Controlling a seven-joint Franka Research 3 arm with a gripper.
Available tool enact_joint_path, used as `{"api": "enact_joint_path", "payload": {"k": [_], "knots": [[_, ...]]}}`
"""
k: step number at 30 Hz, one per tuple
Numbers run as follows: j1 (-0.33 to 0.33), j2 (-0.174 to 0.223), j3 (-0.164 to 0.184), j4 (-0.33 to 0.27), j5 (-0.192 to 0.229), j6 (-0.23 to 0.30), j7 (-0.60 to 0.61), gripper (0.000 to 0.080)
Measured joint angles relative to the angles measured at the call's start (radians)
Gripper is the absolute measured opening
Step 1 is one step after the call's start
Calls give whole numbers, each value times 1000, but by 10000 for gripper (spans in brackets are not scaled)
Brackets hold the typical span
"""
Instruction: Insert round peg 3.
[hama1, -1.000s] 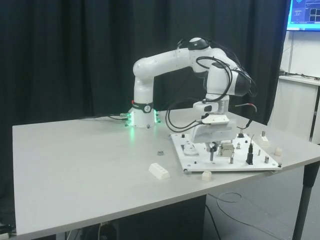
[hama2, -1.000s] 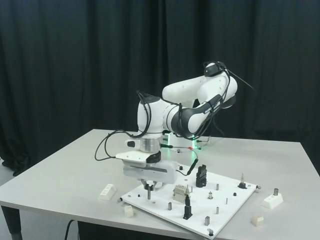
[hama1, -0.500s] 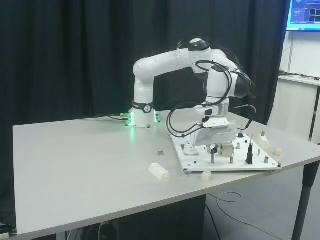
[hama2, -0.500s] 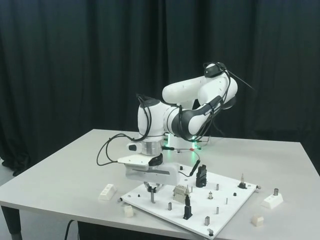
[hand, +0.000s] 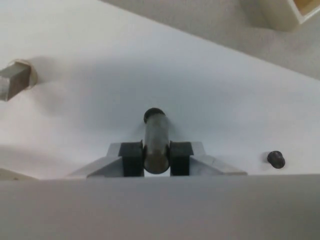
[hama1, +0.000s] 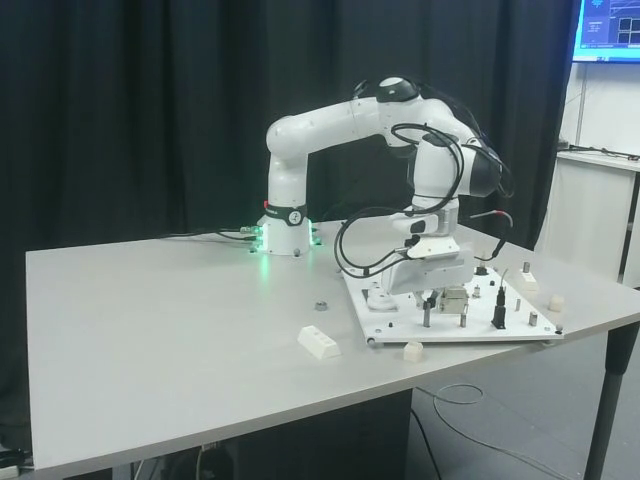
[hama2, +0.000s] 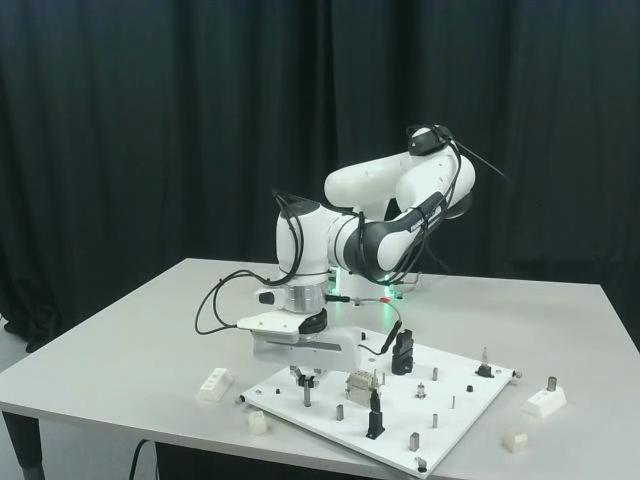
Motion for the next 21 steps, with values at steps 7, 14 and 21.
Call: {"api": "enact_joint_path", "payload": {"k": [7,14,21], "knots": [[0,-1,3,0,7,0,-1,108],[0,-1,3,0,17,1,-5,108],[1,-3,3,0,17,10,-8,108]]}}
